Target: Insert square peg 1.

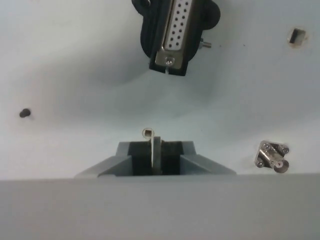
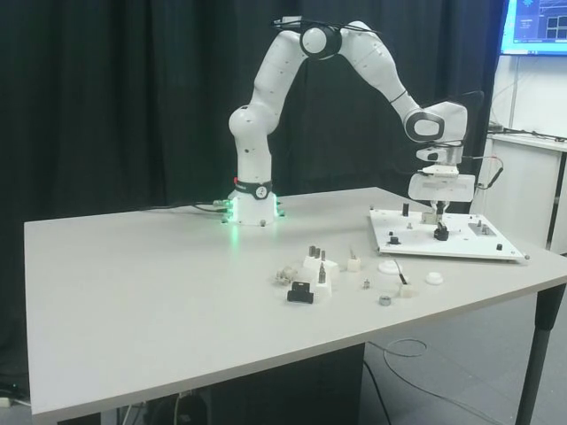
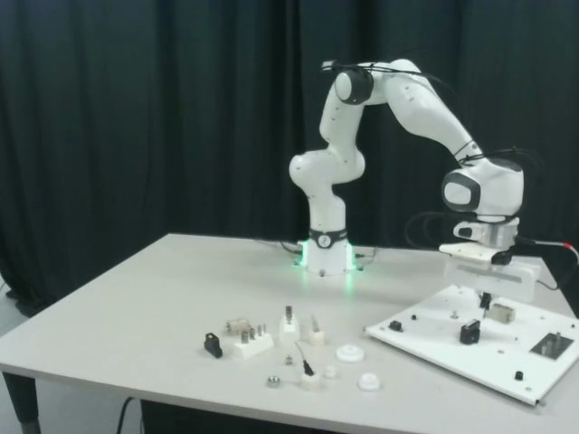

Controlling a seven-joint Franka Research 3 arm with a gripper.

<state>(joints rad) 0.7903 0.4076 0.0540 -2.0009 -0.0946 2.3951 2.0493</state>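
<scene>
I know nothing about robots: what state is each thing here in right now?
Two-fingered gripper: shut on a thin white square peg, low over the board.
Thin white square peg: upright between the fingers, its tip beside the small square hole, not yet in.
Small square hole: empty.
White board: flat on the table.
Black multi-pin connector: mounted on the board, nothing plugged in.
</scene>
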